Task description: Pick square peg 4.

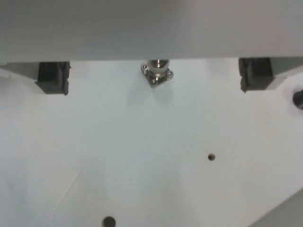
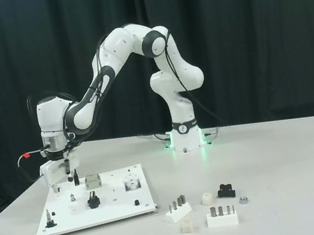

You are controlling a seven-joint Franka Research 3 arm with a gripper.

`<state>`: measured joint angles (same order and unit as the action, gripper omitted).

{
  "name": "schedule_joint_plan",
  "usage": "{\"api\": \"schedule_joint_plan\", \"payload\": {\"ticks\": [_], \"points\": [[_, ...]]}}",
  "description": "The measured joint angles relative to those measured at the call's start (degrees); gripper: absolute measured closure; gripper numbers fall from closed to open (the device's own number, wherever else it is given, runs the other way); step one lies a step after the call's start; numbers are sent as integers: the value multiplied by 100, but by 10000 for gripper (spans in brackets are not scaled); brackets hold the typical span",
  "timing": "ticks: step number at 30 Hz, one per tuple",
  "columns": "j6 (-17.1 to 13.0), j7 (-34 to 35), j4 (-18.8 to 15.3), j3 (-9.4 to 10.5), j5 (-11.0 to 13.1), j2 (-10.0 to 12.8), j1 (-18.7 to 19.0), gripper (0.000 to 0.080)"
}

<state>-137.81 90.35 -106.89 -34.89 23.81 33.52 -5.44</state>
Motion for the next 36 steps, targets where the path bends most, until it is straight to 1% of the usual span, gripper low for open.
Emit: {"api": "schedule_joint_plan", "payload": {"ticks": [7, 14, 29, 36], "points": [[-5, 0, 58, -43, -193, -26, 0, 3], [-5, -37, 112, -96, -308, -38, 0, 3], [-1, -277, 163, -130, -360, -68, 4, 3], [19, -572, 163, -86, -360, -111, 31, 3]]}}
